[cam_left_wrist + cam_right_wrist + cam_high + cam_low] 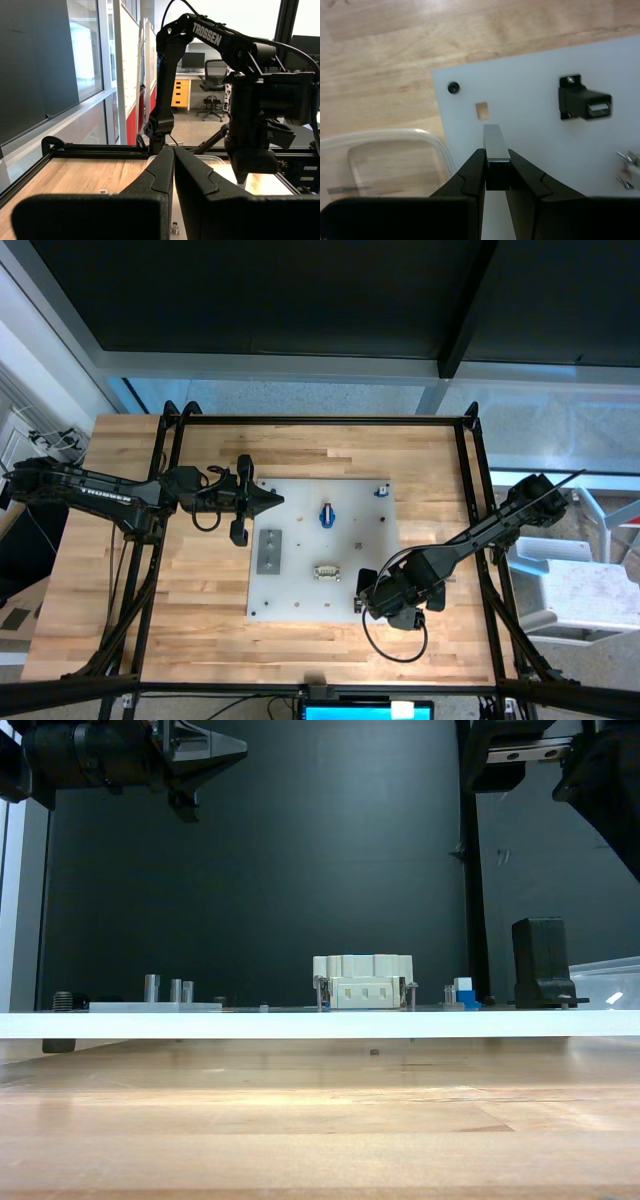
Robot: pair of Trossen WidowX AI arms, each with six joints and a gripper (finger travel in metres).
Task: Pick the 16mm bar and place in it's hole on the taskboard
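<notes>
**One bar pinched in the right gripper, clear of its hole**

One white board is lying on the wooden table, and two grippers are hanging over it. The right gripper is hovering over the board's 5 o'clock corner. Its two fingers are clamping one square-ended metal bar between them. The bar is sticking out past the fingertips and pointing toward one small square hole. Its end is stopping short of that hole, so the bar is being held outside its seat.

One black screw is sitting near the hole, close to the board's corner. One black socket is standing on the board, well apart from the bar. One clear plastic tub is resting on the table just off the board's edge.

The left gripper is hovering at the board's 10 o'clock corner, and in the low view it is hanging well above the board. Its two fingers are pressing flat against each other and carrying nothing.

Four more items are sitting on the board:
- One grey block is sitting at 9 o'clock, showing three short pegs in the low view.
- One blue part is standing at 12 o'clock.
- One smaller blue piece is standing at 1 o'clock.
- One pale connector is sitting at 6 o'clock.
</notes>
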